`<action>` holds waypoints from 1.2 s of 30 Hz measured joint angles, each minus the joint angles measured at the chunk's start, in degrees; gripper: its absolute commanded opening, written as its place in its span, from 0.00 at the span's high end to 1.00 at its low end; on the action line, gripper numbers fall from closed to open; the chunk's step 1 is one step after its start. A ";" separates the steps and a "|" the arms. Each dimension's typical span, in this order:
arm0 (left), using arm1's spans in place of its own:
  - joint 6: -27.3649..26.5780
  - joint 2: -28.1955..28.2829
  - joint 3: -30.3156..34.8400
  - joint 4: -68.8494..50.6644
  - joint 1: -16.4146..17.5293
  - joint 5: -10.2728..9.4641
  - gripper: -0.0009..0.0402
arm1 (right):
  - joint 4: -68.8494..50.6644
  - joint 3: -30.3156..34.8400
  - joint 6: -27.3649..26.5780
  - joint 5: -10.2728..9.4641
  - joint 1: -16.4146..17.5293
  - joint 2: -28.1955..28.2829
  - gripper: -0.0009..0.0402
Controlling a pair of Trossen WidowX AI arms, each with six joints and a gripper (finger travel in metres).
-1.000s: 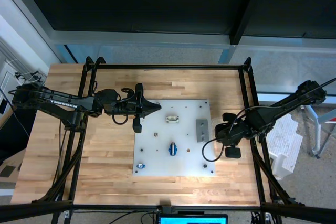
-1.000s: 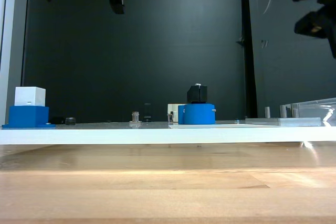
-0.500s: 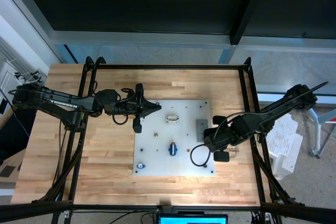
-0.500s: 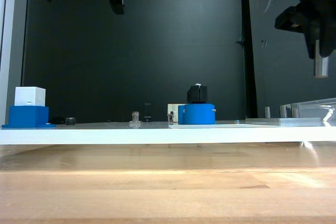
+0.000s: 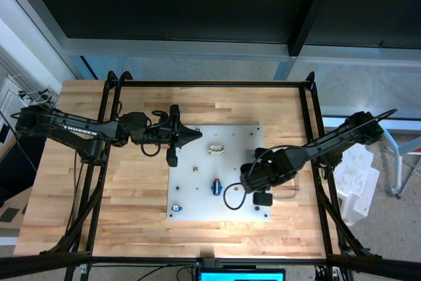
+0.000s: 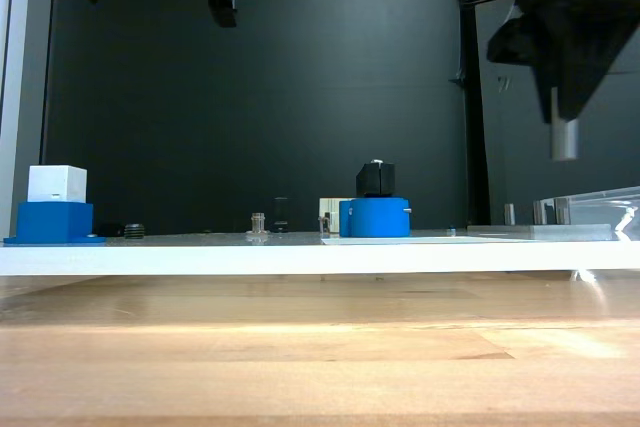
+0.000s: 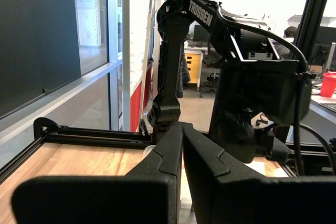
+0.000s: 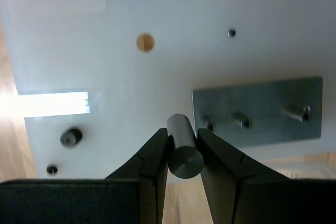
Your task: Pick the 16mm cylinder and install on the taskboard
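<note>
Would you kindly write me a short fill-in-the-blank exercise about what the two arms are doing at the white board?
The right claw holds the metal cylinder ____ the white board, not touching it.
The left claw, near the board's far left corner, is ____ and empty.
The grey block on the board carries ____ pins.
Missing words: above; shut; three.

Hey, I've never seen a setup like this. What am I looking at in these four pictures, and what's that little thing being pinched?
Two black robot arms reach over a wooden table. One picture looks down from above, one looks level along the tabletop, and two come from cameras on the arms' wrists. On the table lies the white taskboard, with a grey block and blue fittings. The right gripper pinches the 16mm cylinder, a small metal peg, above the board. The left gripper is shut, empty, raised over the board's far left corner.
</note>
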 measured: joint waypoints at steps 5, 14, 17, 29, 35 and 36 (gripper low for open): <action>0.00 0.00 0.00 0.02 0.00 0.00 0.98 | 0.11 3.15 -0.02 0.09 -0.87 3.96 0.98; 0.00 0.00 0.00 0.02 0.04 0.00 0.98 | 0.28 8.24 -0.35 0.07 -1.46 9.73 0.98; 0.00 0.00 -0.02 0.02 0.04 0.00 0.98 | 0.39 9.60 -0.42 0.07 -1.53 11.13 0.98; -0.02 0.00 0.00 0.00 0.04 0.00 0.98 | 1.81 11.69 -0.39 -0.33 -1.57 14.47 0.98; -0.02 0.00 -0.02 -0.17 0.04 0.00 0.98 | 2.08 11.69 -0.37 -0.33 -1.60 15.43 0.98; -0.02 0.00 -0.02 -0.15 0.04 0.00 0.98 | 2.16 11.69 -0.37 -0.35 -1.60 15.61 0.98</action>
